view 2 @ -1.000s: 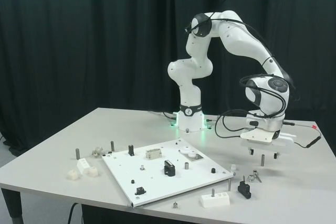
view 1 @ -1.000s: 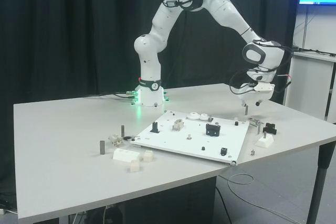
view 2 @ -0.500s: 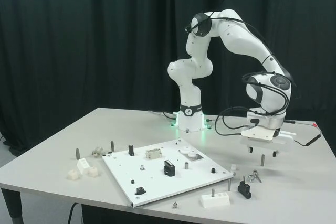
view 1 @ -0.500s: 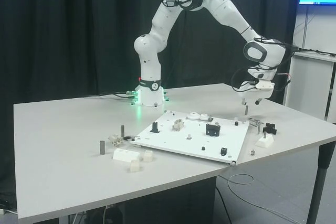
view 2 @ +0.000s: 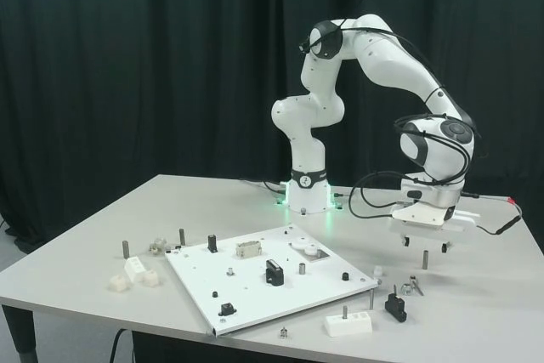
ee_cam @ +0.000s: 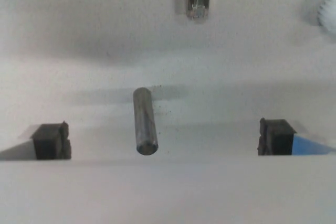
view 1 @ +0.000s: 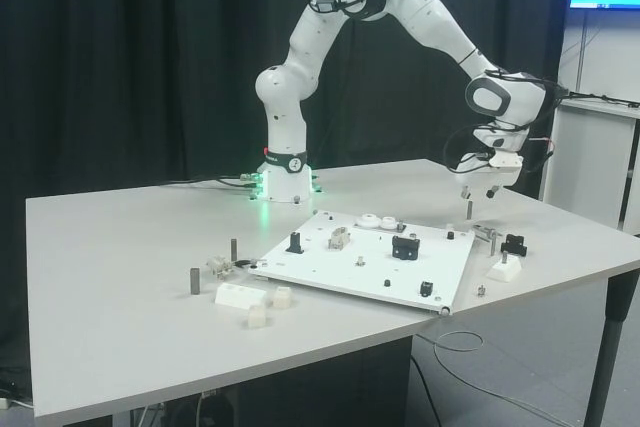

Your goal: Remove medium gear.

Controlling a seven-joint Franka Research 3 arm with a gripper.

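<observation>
Risen since a second ago, my tool hangs wide open, empty, over the upright pin on the worktop.

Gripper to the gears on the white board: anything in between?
In the second room view, between the gripper and the gears lie bare white board and grey table; a small black part sits nearer the front.
</observation>
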